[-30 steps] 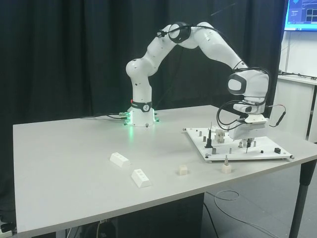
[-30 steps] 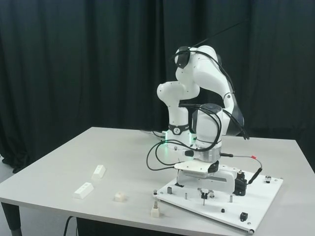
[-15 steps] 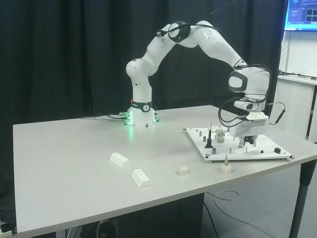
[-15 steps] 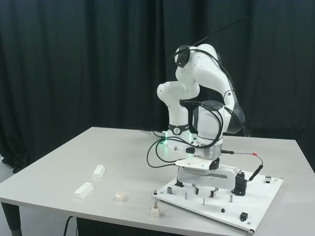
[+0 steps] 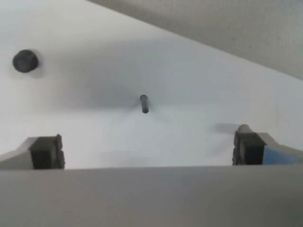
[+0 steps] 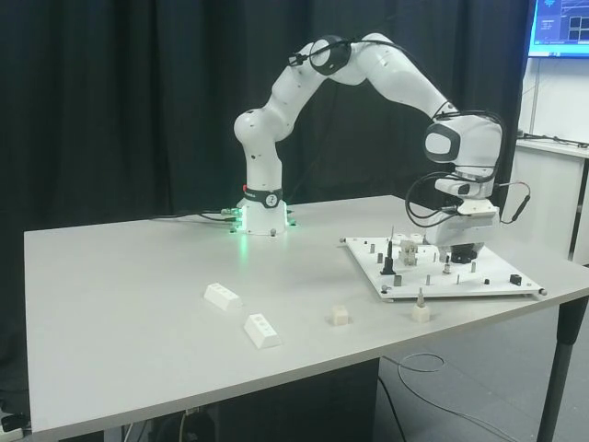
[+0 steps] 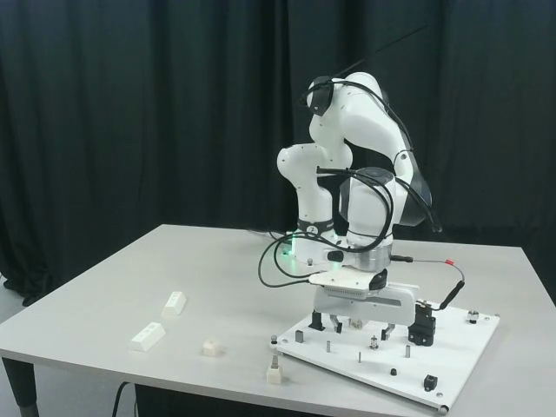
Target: Insert round peg 1.
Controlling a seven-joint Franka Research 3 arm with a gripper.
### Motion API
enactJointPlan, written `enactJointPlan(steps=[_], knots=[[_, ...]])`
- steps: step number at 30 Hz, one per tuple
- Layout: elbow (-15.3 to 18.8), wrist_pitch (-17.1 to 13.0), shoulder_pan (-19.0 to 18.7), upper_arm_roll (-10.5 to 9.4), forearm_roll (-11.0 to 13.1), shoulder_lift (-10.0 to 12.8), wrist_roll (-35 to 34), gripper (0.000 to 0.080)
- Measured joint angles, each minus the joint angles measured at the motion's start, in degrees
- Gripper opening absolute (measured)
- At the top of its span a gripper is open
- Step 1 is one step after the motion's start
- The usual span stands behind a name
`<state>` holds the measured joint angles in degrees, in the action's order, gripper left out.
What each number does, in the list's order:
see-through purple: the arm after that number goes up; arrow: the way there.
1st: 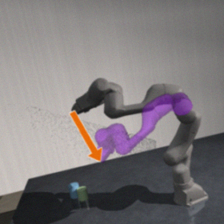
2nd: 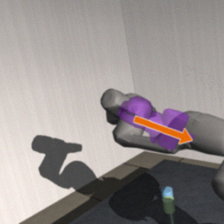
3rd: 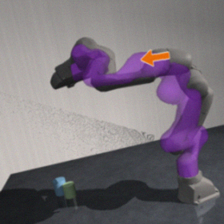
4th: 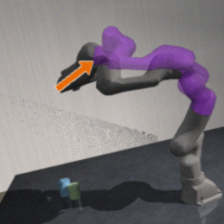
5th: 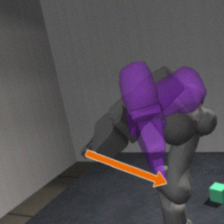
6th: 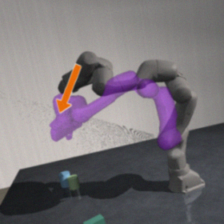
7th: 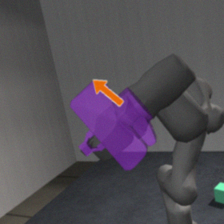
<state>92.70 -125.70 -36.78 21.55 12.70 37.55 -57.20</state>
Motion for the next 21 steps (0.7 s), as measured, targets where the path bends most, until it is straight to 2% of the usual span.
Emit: enactJointPlan(steps=[21], knots=[[0.0,0.3,0.0,0.03,0.0,-0.6,0.0,0.0800]])
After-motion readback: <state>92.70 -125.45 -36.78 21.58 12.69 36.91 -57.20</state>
